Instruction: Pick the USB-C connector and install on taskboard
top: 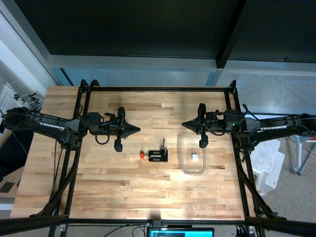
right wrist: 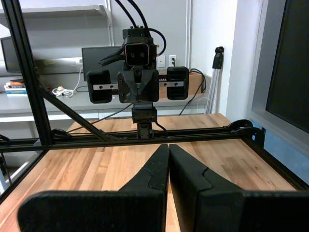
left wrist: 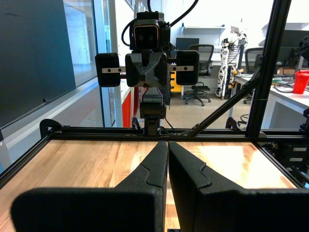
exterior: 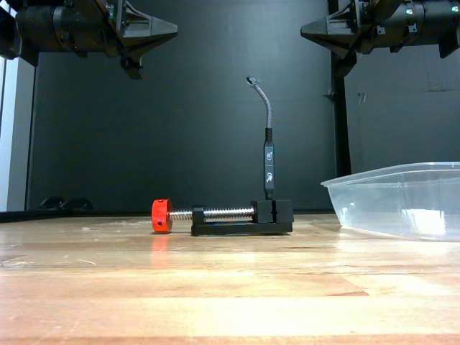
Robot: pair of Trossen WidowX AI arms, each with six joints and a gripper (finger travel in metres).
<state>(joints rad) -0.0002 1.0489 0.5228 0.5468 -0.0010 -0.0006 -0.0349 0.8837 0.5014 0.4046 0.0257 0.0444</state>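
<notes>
Hovering high above the wooden table (top: 98, 168), left of centre, the left gripper (top: 137, 130) points inward towards the right arm. Its fingers (left wrist: 154, 164) are pressed together with nothing between them. The right gripper (top: 184, 125) hangs at a like height right of centre, facing the left gripper. Its fingers (right wrist: 157, 166) are likewise pressed together and carry nothing. Both grippers are well apart from every item on the table.

The taskboard (top: 159, 156) lies flat on the table between the two grippers and nearer the table's near edge. Its red-orange knob (exterior: 162, 215) sits on a threaded screw (exterior: 223, 213) at the left end. A thin upright pin (exterior: 268, 169) rises from the right end, and its grey tip bends slightly leftward.

A clear plastic tray (top: 190, 168) stands just right of the taskboard, apart from it, with a small white block (top: 195, 156) inside. The USB-C connector is too small to be located with certainty in any view.
</notes>
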